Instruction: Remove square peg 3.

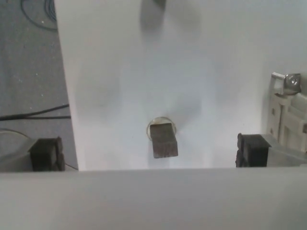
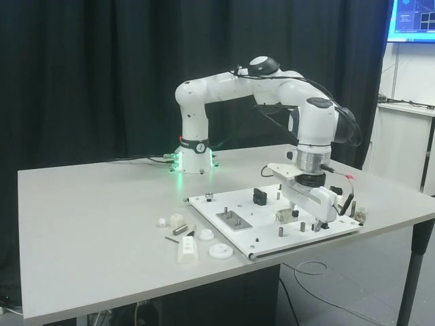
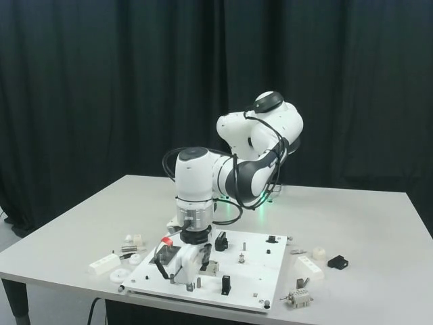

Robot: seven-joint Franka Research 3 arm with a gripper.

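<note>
In the wrist view a short grey square peg [image 1: 163,140] stands in a round hole of the white board [image 1: 120,72]. My gripper [image 1: 148,152] is open, with one black fingertip [image 1: 46,154] far to one side of the peg and the other at a similar distance opposite. Neither touches the peg. In the first room view the gripper [image 2: 310,222] hangs low over the board's [image 2: 268,221] near right part, among small upright pegs. The second room view shows the gripper [image 3: 192,272] just above the board [image 3: 250,277].
A grey plate [image 2: 233,221] and a black block [image 2: 259,197] sit on the board. Loose white parts [image 2: 187,248] lie on the table beside the board's left edge. A white connector [image 1: 288,120] is close to one fingertip. More small parts [image 3: 308,267] lie off the board's other side.
</note>
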